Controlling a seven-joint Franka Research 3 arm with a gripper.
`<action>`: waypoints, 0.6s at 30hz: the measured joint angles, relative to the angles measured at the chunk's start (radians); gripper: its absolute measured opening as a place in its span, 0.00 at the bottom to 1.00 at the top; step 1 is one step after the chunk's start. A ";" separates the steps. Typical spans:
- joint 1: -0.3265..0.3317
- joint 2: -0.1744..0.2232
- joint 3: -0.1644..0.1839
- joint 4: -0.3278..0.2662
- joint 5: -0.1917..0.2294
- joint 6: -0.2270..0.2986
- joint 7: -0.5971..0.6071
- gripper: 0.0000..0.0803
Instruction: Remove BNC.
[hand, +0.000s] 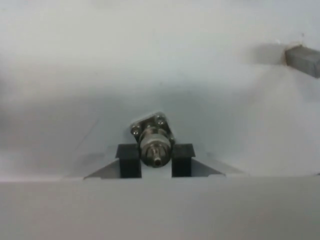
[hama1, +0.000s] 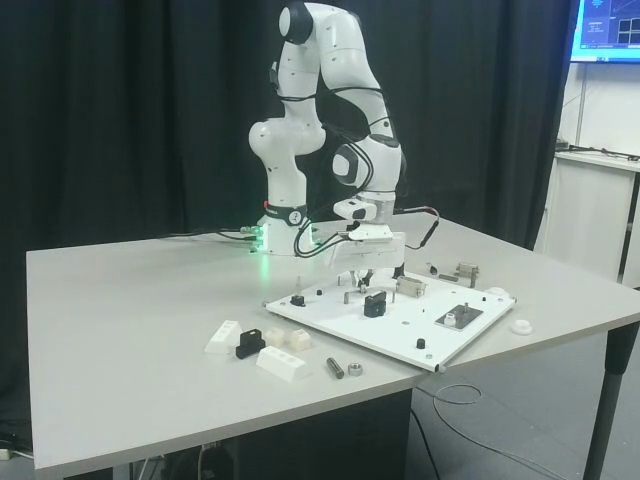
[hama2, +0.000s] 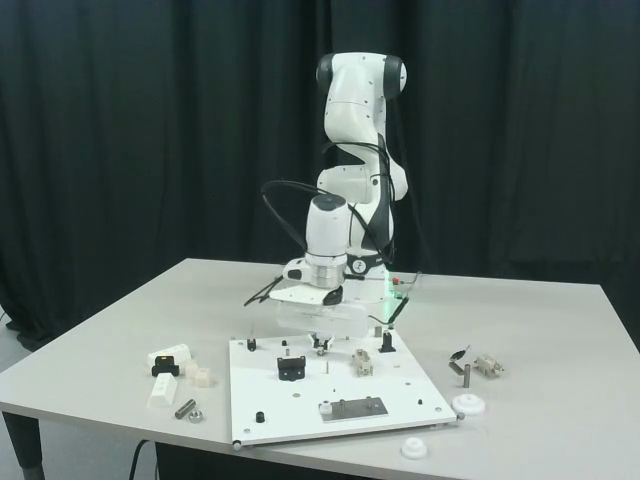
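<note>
Wrist view: we see the metal connector sitting between the two black fingertips, one on each side of its barrel, with its small plate and screw heads just behind it on the white board.
Gripper: the gripper is clamped on the connector; the fingertips press against the sides of the barrel with no gap that we can make out.
Connector: it stands on the board, near the board's back edge, the side closest to the arm's base; in both room views the gripper hides most of it.
Arm: we see the white arm folded over from its base and reaching straight down to the board, the gripper low against the board's back part.
Board: it lies flat on the grey table, in front of the arm's base, and carries a black block, a grey plate near its front edge, and a few small pegs.
Beside the board: a cluster of white blocks and a small black piece lie on the table just off one side; two white discs lie off the other side.
Base: a green light glows at the foot of the arm.
</note>
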 joint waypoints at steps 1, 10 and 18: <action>-0.001 0.000 0.000 -0.001 0.004 0.003 -0.024 0.16; -0.009 -0.003 0.000 -0.005 0.065 0.007 -0.231 0.16; -0.015 -0.004 -0.001 -0.006 0.136 0.007 -0.381 0.16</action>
